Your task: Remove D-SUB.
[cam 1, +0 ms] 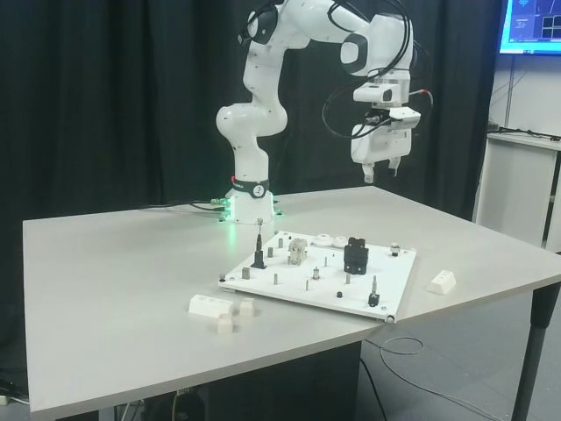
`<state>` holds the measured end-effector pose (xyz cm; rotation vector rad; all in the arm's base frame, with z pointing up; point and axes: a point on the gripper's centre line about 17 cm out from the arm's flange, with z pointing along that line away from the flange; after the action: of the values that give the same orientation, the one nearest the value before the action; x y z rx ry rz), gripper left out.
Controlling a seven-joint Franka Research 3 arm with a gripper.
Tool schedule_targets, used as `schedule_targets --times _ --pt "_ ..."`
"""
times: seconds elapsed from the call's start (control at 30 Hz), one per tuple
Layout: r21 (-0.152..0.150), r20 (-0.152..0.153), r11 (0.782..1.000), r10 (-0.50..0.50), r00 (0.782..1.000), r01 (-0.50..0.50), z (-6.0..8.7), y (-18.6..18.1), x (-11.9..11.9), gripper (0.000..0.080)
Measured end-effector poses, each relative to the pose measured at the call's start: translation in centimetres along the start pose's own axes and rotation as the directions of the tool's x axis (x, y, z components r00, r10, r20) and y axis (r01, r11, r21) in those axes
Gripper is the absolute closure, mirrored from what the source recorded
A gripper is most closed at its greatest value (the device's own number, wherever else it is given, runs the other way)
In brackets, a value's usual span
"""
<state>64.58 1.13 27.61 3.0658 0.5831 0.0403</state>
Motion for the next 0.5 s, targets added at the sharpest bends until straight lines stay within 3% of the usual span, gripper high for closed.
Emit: schedule_targets --times 0.5 --pt "0.013 0.027 0.998 -0.054 0.998 0.053 -0.63 -0.78 -0.45 0.0003"
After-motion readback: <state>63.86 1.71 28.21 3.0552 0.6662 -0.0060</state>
